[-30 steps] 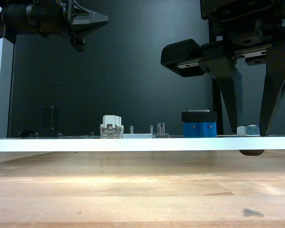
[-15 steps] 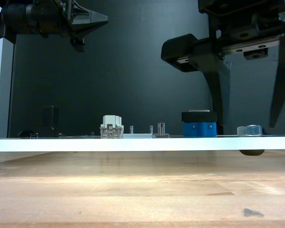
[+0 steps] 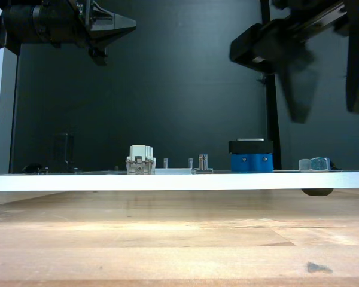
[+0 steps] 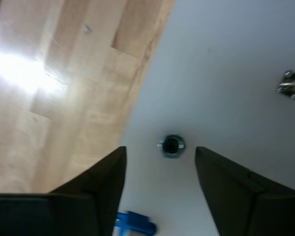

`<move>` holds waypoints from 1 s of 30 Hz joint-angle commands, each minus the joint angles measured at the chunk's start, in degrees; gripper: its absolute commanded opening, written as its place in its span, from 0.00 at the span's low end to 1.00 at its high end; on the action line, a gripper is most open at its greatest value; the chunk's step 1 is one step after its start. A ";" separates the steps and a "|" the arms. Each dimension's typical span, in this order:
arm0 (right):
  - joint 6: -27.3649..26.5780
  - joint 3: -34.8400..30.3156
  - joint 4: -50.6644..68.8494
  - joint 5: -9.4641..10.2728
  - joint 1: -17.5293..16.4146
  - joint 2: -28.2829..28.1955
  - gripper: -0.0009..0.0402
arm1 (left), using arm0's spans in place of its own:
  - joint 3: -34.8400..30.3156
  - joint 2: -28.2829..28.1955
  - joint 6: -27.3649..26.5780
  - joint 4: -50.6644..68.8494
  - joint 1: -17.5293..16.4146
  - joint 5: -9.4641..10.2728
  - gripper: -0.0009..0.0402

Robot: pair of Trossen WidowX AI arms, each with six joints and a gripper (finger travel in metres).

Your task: Unfasten the M12 fastener and place in the container

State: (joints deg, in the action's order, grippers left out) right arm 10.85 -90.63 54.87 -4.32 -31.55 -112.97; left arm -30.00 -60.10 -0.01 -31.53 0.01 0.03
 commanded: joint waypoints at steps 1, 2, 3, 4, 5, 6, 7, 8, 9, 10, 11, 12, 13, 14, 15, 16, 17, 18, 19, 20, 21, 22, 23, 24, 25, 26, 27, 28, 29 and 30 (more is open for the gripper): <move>2.62 0.42 -0.09 1.86 -0.37 -0.09 0.31 | 0.00 0.00 0.00 -0.02 0.00 0.00 0.02; 3.10 0.57 -0.09 2.62 -0.37 -0.09 0.27 | 0.00 0.00 0.00 -0.02 0.00 0.00 0.02; 3.63 0.74 -0.11 2.89 -0.35 -0.09 0.23 | 0.00 0.00 0.00 0.00 -0.02 0.00 0.02; 3.93 0.96 -0.24 2.84 -0.35 -0.09 0.18 | 0.00 0.00 0.00 0.00 0.00 0.00 0.02; 4.20 1.22 -0.46 2.86 -0.35 -0.09 0.14 | 0.00 0.00 0.00 0.00 0.00 0.00 0.02; 4.39 1.40 -0.63 2.86 -0.35 -0.09 0.10 | 0.00 -0.02 0.00 -0.02 -0.02 0.00 0.02; 4.87 1.64 -0.92 2.84 -0.33 -0.09 0.05 | -0.02 0.00 0.00 -0.02 0.00 0.00 0.02; 5.42 1.99 -1.46 2.84 -0.31 -0.09 0.01 | 0.00 0.00 0.00 -0.02 0.00 0.00 0.02; 5.70 2.45 -2.25 2.80 -0.28 -0.09 0.02 | 0.00 0.00 0.00 -0.02 -0.02 0.00 0.02; 6.56 3.02 -3.08 2.43 -0.17 -0.09 0.04 | 0.00 0.00 0.00 -0.02 -0.02 0.00 0.02; 7.23 3.63 -3.89 2.40 -0.07 -0.09 0.04 | -0.02 0.00 0.00 -0.02 0.00 0.00 0.02; 7.80 4.28 -4.61 2.38 -0.02 -0.09 0.03 | -0.02 0.00 0.00 -0.02 0.00 0.00 0.02; 8.33 4.76 -5.05 2.40 0.02 -0.09 0.02 | 0.00 0.00 0.00 -0.02 -0.02 0.00 0.02; 8.44 5.16 -5.33 2.40 0.04 -0.09 0.02 | 0.00 0.00 0.00 -0.02 0.00 0.00 0.02; 8.72 5.53 -5.57 2.38 0.07 -0.09 0.02 | -0.02 0.00 0.00 -0.02 0.00 0.00 0.02; 9.55 5.86 -5.90 2.36 0.07 -0.09 0.02 | 0.00 0.00 0.00 -0.02 -0.02 0.00 0.02; 10.21 6.23 -6.40 2.38 0.13 -0.09 0.02 | 0.00 0.00 0.00 -0.02 0.00 0.00 0.02; 11.02 6.69 -6.91 2.38 0.24 -0.07 0.02 | 0.00 0.00 0.00 -0.02 0.00 0.00 0.02; 11.78 7.23 -7.48 2.38 0.26 -0.07 0.02 | 0.00 -0.02 0.00 -0.02 -0.02 0.00 0.02; 12.41 7.74 -8.17 2.38 0.33 -0.07 0.02 | -0.02 -0.02 0.00 -0.02 -0.02 0.00 0.02; 12.74 8.15 -8.79 2.43 0.33 -0.07 0.02 | -0.02 0.00 0.00 -0.02 0.00 0.00 0.02; 12.74 8.39 -9.18 2.43 0.33 -0.07 0.02 | -0.02 0.00 0.00 -0.02 0.00 0.00 0.02; 12.72 8.44 -9.05 2.36 0.35 -0.07 0.02 | -0.02 0.00 0.00 -0.02 -0.02 0.00 0.02; 12.74 8.41 -8.57 1.64 0.35 -0.07 0.02 | 0.00 0.00 0.00 -0.02 0.00 0.00 0.02; 13.62 8.13 -7.06 -1.46 0.46 -0.02 0.02 | -0.02 0.00 0.00 -0.02 0.00 0.00 0.02; 15.54 7.61 -4.66 -6.21 0.46 0.11 0.02 | 0.00 0.00 0.00 -0.02 -0.02 0.00 0.02; 17.05 6.86 -1.99 -10.93 0.48 0.20 0.02 | 0.00 -0.02 0.00 -0.02 0.00 0.00 0.02; 17.53 6.05 0.28 -14.88 0.44 0.39 0.02 | -0.02 0.00 0.00 -0.02 0.00 0.00 0.02; 17.73 5.31 1.90 -17.44 0.46 0.66 0.02 | 0.00 0.00 0.00 -0.02 -0.02 0.00 0.02; 17.86 4.79 2.73 -18.73 0.46 0.98 0.02 | 0.00 0.00 0.00 -0.02 0.00 0.00 0.02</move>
State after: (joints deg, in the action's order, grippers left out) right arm 28.49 -85.01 56.07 -21.04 -31.09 -112.57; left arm -30.00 -60.10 -0.01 -31.53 0.01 0.05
